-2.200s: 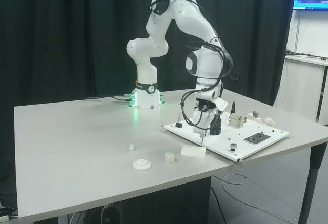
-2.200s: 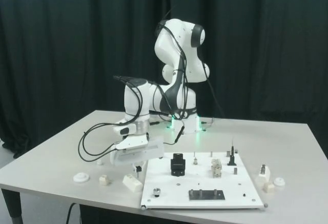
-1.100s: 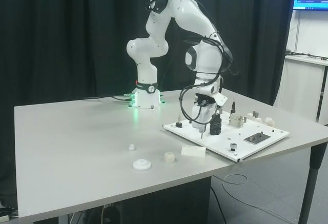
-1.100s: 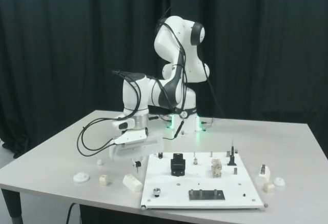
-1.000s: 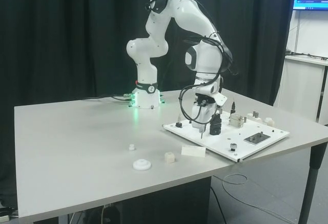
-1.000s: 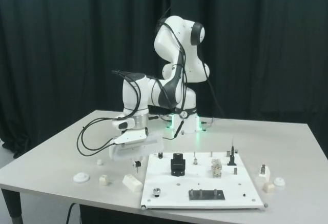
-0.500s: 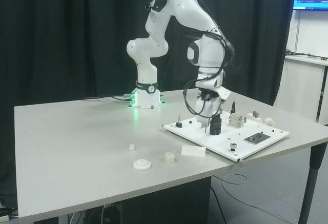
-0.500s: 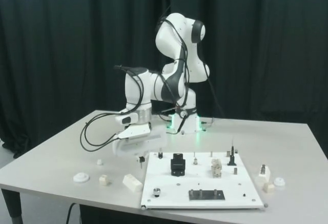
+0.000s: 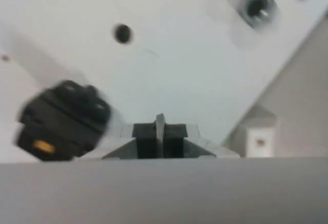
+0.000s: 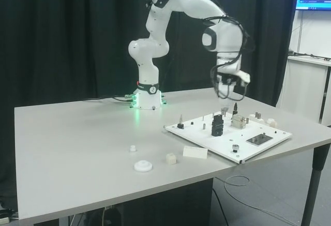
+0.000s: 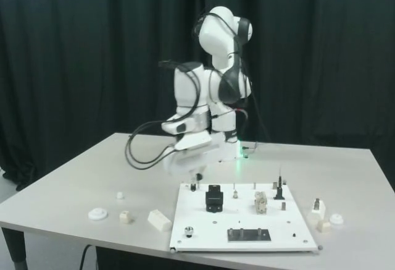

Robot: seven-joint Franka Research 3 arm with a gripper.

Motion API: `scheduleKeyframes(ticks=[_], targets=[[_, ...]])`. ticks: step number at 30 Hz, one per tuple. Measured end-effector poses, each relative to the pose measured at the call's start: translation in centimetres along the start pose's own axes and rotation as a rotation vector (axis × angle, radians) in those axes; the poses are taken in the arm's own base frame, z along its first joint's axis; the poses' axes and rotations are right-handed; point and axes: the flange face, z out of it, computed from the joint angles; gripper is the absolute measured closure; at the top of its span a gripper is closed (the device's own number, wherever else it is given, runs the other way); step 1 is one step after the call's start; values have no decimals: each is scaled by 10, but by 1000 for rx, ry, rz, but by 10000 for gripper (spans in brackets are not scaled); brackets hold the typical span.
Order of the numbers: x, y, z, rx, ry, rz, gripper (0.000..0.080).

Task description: Insert square peg 1.

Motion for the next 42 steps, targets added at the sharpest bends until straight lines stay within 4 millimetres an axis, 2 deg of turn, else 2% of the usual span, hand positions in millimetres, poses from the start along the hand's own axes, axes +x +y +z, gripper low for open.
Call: scheduleKeyframes(ticks=[6,12,19,27,42], targets=[[-6,-42,-12,8,-5,-67,777],[-14,-84,-16,-11,-8,-153,777],[-25,-119,-13,-67,-15,-253,777],[-33,-132,-5,-110,-29,-295,777],[-43,-126,21,-148,-32,-444,777]])
